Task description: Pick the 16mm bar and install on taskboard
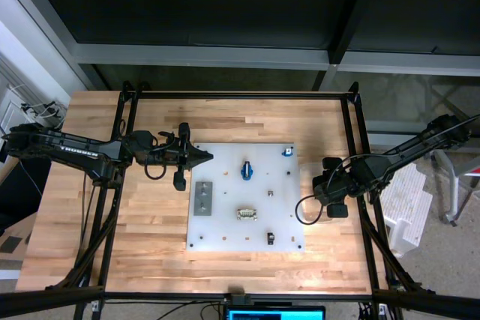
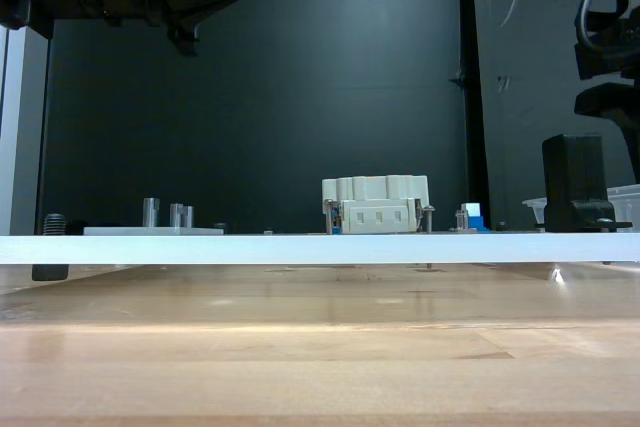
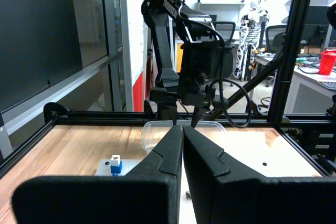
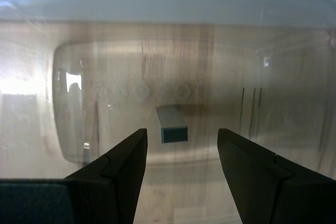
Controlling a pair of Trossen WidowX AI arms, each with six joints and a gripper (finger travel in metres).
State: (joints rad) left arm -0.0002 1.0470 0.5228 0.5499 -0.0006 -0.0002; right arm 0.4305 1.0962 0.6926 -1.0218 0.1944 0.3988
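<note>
1. Wooden plank table (image 1: 112,222) is seen from above, ringed by a black metal frame (image 1: 358,148). A lit blue monitor (image 1: 276,312) is partly shown at the near edge.
2. Laid flat in the middle of the table is the taskboard (image 1: 225,230), a white square panel.
3. On the board, nearest first, are set a small black connector (image 1: 270,239), a beige connector (image 1: 247,215), a grey metal block (image 1: 203,197), a blue knob (image 1: 247,170) and a small blue piece (image 1: 286,152) near the far right corner.
4. The left gripper (image 3: 182,135) is held high above the board's far left corner and is pointed toward the right arm. Its fingers are pressed together with nothing between them.
5. White lettering (image 1: 75,146) is printed along the left arm, but it cannot be read with certainty.
6. The right gripper (image 4: 181,136) is placed off the board's right edge and is aimed down into a clear tray (image 4: 262,103). Its fingers are spread apart and nothing is grasped.
7. The 16mm bar (image 4: 172,123), a short grey piece, is lying on the tray floor between the spread fingers, apart from both.
8. A row of moulded marks (image 4: 142,92) is seen in the tray floor, but it cannot be read.
9. Dark panels (image 1: 225,5) are seen beyond the far edge of the table.
</note>
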